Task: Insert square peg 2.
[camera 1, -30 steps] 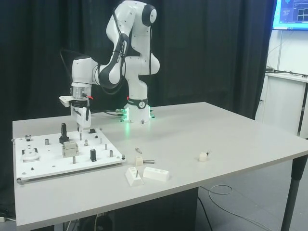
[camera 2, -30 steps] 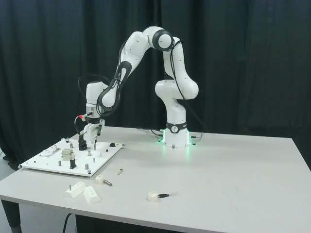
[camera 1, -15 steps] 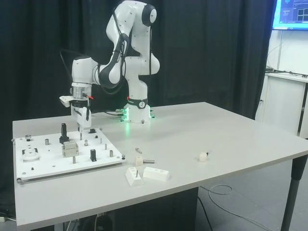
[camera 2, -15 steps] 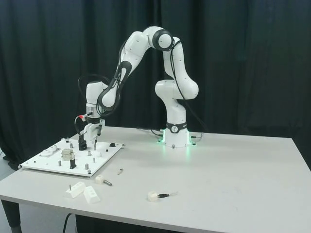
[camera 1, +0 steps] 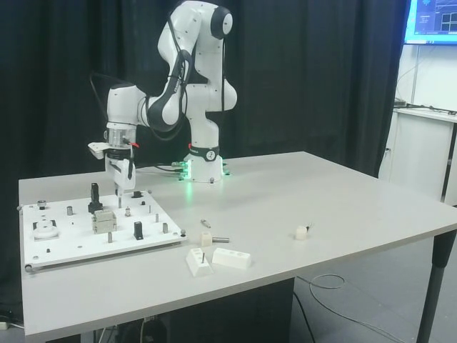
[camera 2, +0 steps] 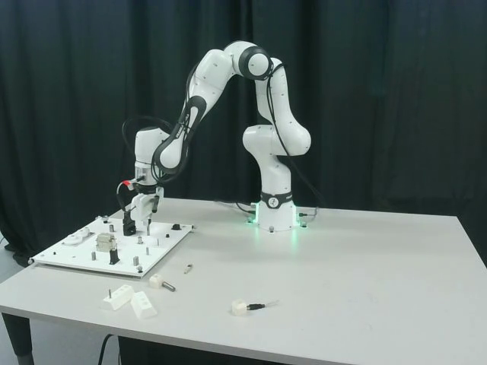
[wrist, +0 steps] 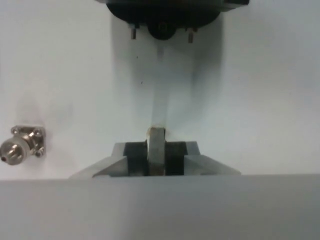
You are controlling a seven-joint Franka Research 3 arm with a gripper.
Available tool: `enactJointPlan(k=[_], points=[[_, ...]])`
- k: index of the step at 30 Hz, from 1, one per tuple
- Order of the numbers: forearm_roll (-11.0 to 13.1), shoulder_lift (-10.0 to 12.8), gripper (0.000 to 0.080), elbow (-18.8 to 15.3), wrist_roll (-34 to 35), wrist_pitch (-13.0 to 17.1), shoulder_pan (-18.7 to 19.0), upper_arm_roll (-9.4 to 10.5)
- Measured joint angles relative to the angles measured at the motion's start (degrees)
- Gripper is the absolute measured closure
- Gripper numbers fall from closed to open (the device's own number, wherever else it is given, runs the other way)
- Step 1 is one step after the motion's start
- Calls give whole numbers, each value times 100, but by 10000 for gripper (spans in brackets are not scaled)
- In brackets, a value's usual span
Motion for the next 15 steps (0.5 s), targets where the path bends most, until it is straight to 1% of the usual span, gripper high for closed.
enactJointPlan(k=[15], points=[[3, 13, 736, 1, 0, 30, 0, 3]])
